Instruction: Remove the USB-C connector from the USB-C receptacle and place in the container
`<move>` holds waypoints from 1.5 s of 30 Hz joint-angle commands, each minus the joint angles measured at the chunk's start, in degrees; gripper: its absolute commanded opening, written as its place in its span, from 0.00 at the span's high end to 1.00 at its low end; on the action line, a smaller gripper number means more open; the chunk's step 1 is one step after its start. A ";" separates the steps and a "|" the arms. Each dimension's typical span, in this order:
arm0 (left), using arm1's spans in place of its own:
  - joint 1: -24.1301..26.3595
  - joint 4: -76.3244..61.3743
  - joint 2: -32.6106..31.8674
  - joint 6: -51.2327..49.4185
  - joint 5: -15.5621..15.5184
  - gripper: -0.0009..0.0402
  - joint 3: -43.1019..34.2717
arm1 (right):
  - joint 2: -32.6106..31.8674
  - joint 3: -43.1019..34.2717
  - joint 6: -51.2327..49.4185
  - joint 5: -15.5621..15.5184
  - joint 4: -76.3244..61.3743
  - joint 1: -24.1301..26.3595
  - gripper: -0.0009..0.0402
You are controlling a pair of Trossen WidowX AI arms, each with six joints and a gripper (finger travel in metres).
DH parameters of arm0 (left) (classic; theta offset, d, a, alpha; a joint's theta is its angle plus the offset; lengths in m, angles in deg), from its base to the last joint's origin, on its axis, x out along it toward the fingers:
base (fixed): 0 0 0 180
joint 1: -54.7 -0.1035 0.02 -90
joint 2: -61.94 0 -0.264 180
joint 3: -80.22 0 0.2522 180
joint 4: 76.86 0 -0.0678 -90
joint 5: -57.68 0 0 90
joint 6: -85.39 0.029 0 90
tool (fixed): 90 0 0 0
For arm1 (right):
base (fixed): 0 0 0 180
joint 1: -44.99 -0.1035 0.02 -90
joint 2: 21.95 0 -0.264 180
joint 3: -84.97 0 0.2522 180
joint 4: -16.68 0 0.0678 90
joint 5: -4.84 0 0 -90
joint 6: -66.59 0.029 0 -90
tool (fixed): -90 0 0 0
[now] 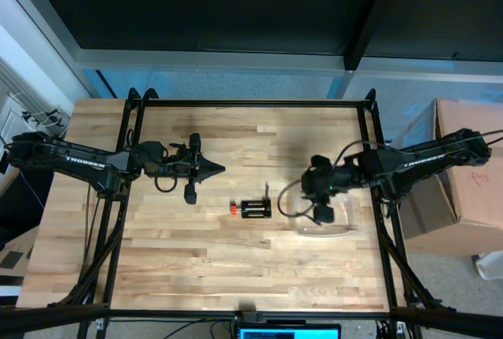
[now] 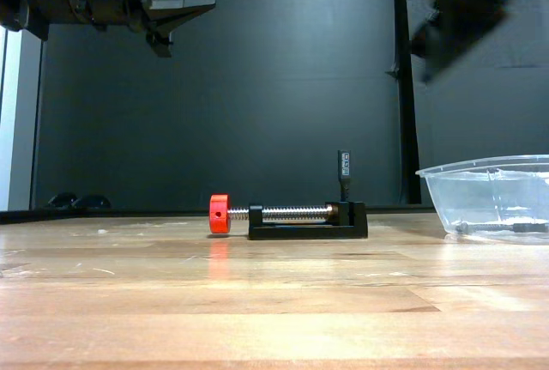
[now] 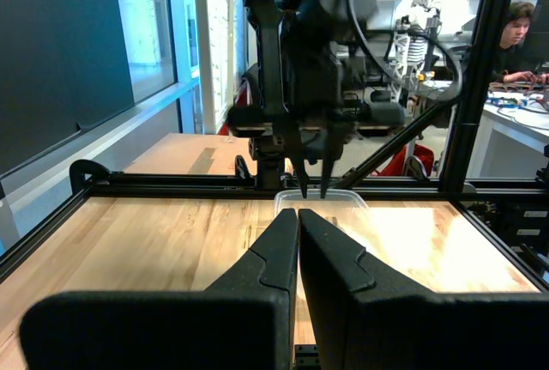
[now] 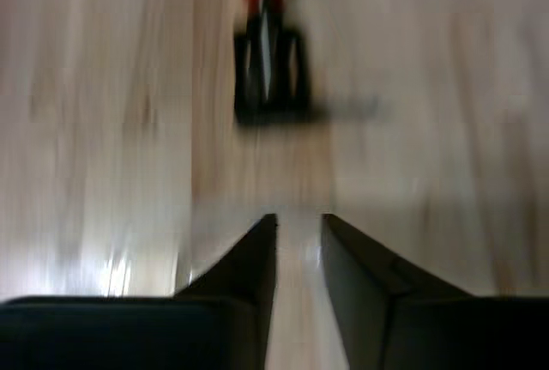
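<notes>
The table carries a clear container to the right and a black clamp with a red knob at its middle. A black post stands upright in the clamp's end.

The left gripper hangs high over the table's left half, well away from the clamp, with its fingers pressed together and nothing between them.

The right gripper hangs above the container, fingers slightly apart and holding nothing.

A slim grey piece lies flat and free on the container's floor. It looks like the connector, though I cannot be sure. It is below the right gripper and not touching it.
</notes>
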 commanded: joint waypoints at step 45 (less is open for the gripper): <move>0.00 0.02 0.00 0.00 0.02 0.98 0.00 | 5.22 25.38 -7.15 -8.02 75.87 10.60 0.98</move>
